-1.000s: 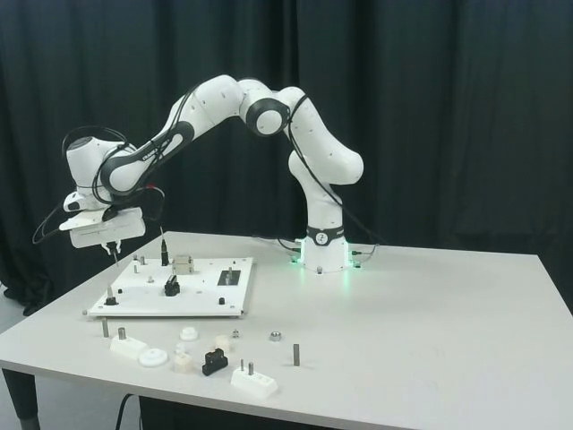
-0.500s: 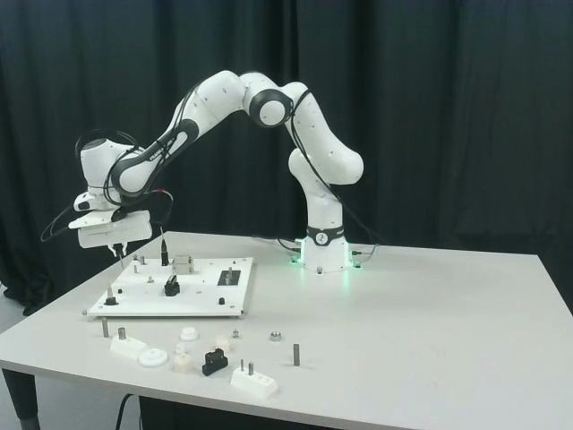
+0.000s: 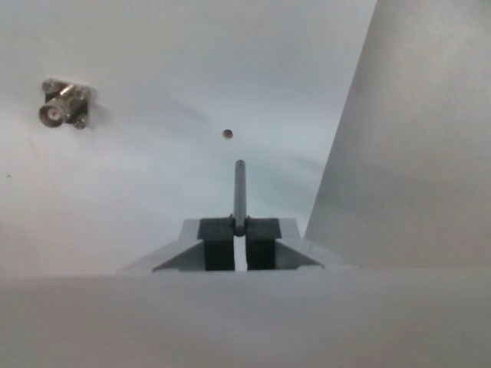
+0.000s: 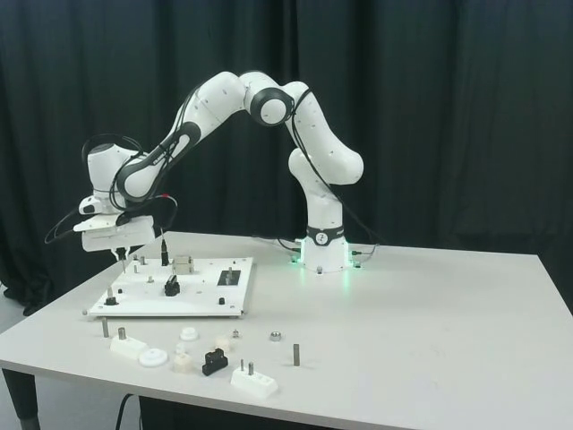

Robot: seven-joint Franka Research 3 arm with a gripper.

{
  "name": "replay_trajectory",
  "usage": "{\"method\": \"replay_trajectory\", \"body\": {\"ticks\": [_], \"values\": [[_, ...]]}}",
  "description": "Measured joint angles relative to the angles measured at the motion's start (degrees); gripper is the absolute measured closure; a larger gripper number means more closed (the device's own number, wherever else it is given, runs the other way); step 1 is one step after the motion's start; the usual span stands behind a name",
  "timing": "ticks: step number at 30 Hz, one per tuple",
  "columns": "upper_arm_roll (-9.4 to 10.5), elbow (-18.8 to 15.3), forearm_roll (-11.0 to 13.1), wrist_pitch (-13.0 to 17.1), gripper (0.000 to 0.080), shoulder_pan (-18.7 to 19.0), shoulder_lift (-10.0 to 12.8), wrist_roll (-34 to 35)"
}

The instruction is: Insert round peg 1.

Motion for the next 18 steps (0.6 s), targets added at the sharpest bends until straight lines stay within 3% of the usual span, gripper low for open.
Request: {"method": "replay_trajectory", "body": {"ticks": [18], "values": [[0.22, -2.1, 0.22, 2.95, 0.0774, 0.17, 0.0, -0.19]]}}
